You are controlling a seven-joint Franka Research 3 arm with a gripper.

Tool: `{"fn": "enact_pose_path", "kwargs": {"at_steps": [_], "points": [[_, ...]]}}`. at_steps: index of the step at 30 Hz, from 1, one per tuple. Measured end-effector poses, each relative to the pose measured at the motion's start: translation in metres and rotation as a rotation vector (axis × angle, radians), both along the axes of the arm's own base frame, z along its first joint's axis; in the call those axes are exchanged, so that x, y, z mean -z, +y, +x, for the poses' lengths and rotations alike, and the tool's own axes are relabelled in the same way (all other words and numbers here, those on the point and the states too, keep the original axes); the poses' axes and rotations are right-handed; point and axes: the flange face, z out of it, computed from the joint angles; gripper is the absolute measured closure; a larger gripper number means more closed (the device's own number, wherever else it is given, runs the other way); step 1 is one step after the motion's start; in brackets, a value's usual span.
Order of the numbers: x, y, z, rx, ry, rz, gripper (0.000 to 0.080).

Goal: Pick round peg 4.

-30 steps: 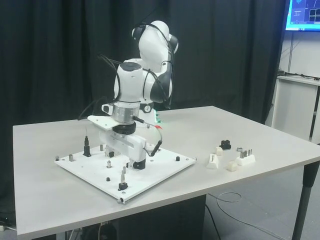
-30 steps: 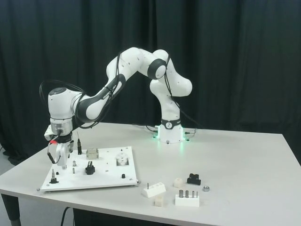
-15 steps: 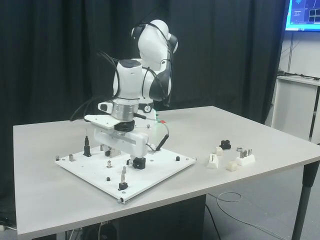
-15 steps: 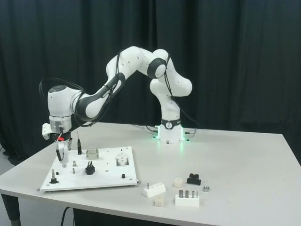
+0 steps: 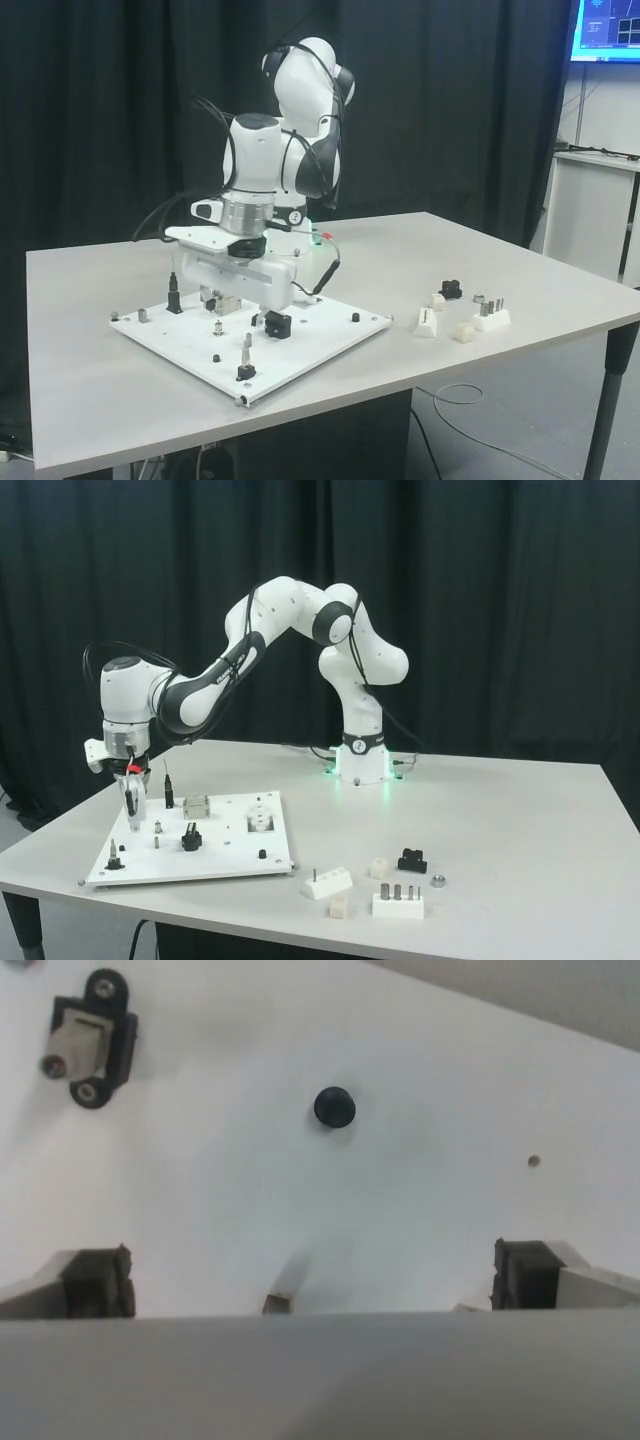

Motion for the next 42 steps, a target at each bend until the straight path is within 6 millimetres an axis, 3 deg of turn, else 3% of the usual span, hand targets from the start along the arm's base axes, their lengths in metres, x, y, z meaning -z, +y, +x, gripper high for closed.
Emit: {"fn": "enact_pose_path", "kwargs": {"at_steps": [29, 36, 42], "points": [[-0.011, 0.008, 0.004, -0.013, -0.018, 0.014, 0.0003], [-0.012, 0.026, 0.008, -0.027, -0.023, 0.048, 0.0003], [-0.012, 0.054, 0.015, -0.04, -0.028, 0.09, 0.0003]]}}
